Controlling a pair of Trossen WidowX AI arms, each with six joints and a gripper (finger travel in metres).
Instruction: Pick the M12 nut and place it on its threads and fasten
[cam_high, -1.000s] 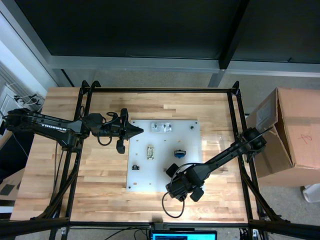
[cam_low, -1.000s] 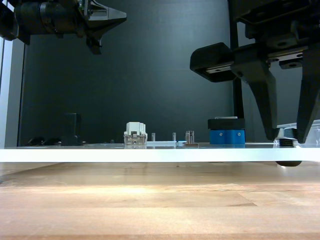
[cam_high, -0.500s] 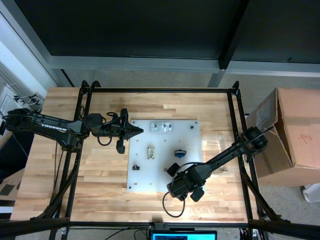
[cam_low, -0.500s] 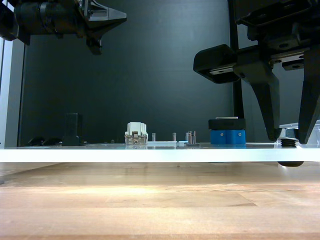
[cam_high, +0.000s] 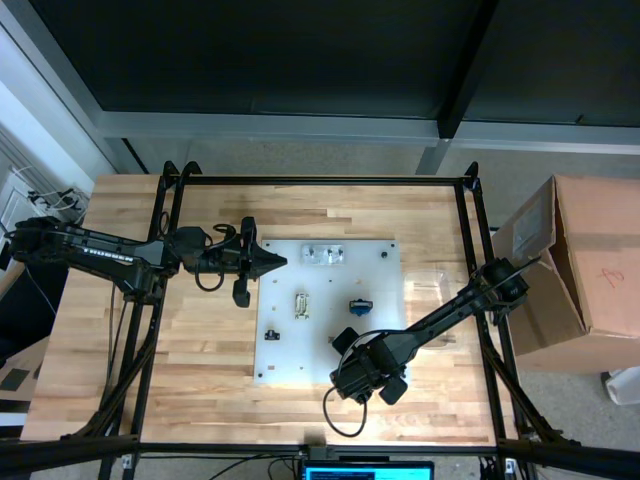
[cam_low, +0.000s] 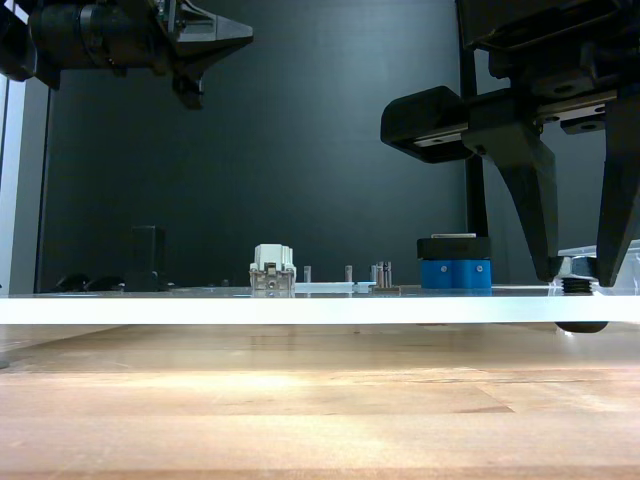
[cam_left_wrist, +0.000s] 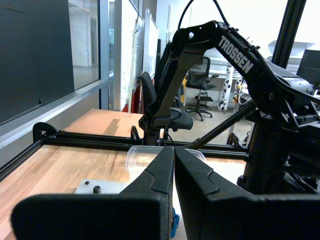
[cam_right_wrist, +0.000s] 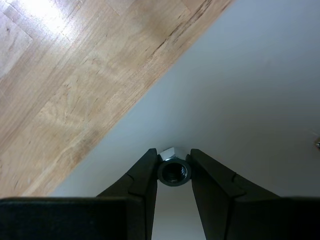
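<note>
While left claw (cam_high: 281, 261) hovers, right claw (cam_low: 576, 274) pinches nut (cam_right_wrist: 170, 153) atop stud (cam_low: 573, 286).

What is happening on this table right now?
The right gripper is shut on the silver nut, which sits on top of its black stud near the near right edge of the white board; the stud's ribs show below it. The left gripper hovers shut, high above the board's left edge.
</note>
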